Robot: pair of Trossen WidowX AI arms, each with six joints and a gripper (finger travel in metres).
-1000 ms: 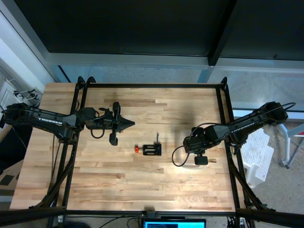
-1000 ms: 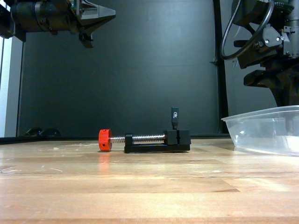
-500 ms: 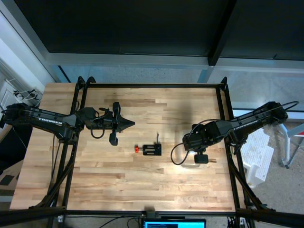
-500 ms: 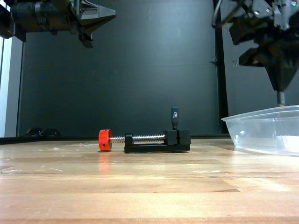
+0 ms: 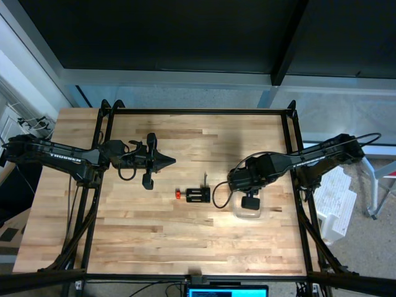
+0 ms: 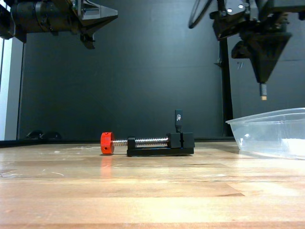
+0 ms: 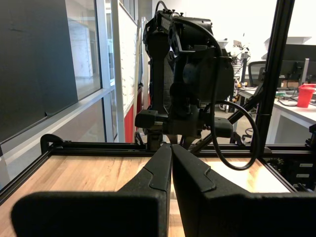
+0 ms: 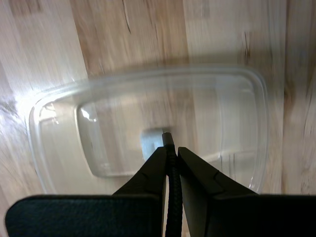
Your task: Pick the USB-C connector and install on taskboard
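Right gripper (image 6: 261, 82) is pinching USB-C connector (image 6: 262, 92), hovering over tray (image 6: 248, 125) — transfer step; nxt: lining up w/ taskboard (image 6: 159, 145). Left gripper (image 6: 112, 18) closed, hanging high at left.

Desk (image 6: 143, 191): pale blond wood, plank stripes, brown grain.
Taskboard (image 6: 159, 145): black block, red-orange knob (image 6: 107, 142), silver threaded screw (image 6: 147, 141).
Tray (image 6: 267, 125): clear, colourless.
USB-C connector (image 6: 262, 91): dark grey, paler tip.
Left claw (image 5: 172, 161): black — at the taskboard's 11 o'clock.
Right claw (image 6: 262, 82): black — about 3 o'clock, above the tray.

Clear tray (image 6: 267, 137) cut off at edge, USB-C connector (image 8: 168, 139) mostly hidden by right pincer (image 8: 169, 150)
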